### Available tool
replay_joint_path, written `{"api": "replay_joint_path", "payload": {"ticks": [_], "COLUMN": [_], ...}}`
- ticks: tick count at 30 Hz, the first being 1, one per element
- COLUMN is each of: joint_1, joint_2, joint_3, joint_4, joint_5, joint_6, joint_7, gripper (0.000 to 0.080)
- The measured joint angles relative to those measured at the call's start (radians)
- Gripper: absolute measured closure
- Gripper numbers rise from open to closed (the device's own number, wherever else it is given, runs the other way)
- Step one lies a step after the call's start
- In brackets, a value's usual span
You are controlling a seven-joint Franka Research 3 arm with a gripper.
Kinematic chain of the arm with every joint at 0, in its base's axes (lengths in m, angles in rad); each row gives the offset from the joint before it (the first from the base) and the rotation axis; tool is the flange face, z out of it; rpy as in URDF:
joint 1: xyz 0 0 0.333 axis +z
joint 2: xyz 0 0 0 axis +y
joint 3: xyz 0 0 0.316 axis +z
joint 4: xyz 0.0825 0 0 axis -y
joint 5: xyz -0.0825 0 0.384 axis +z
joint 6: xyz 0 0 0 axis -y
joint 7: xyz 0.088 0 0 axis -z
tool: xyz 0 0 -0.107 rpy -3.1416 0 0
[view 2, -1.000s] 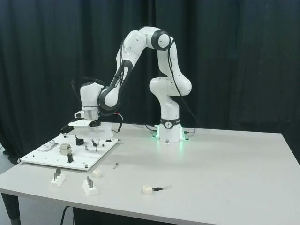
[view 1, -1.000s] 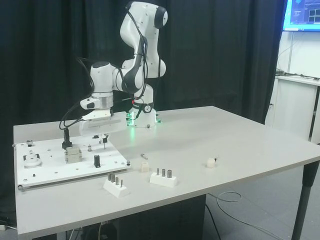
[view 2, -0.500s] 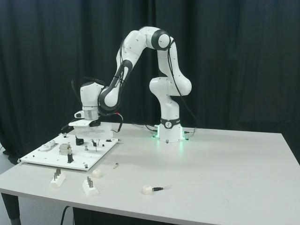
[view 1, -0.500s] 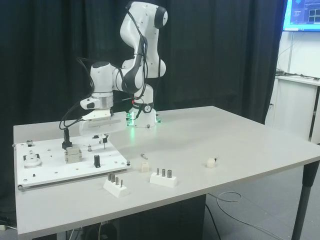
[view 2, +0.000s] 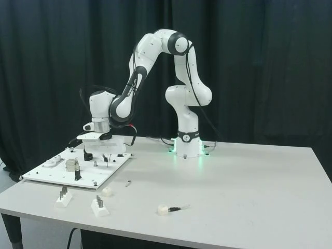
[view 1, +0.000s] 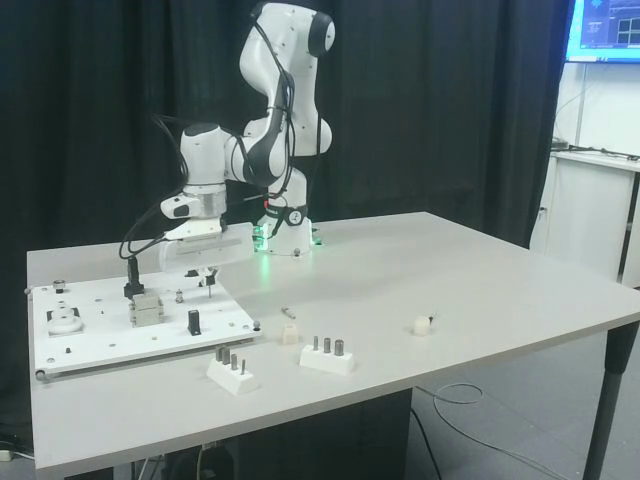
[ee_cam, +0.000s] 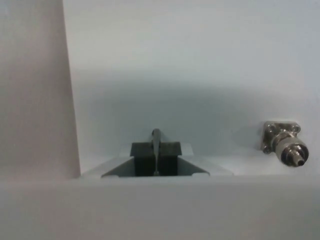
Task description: Insert round peg 1.
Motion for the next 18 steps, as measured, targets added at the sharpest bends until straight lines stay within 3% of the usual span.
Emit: {"api": "replay_joint_path", "payload": {"ticks": [18], "joint_1": [0.000], "joint_2": [-0.011], "joint_3": [-0.003], "joint_4": [-0.012], "joint_5": [-0.003], "joint_6": [0.000], "joint_7": [0.000], "gripper": [0.0787]}}
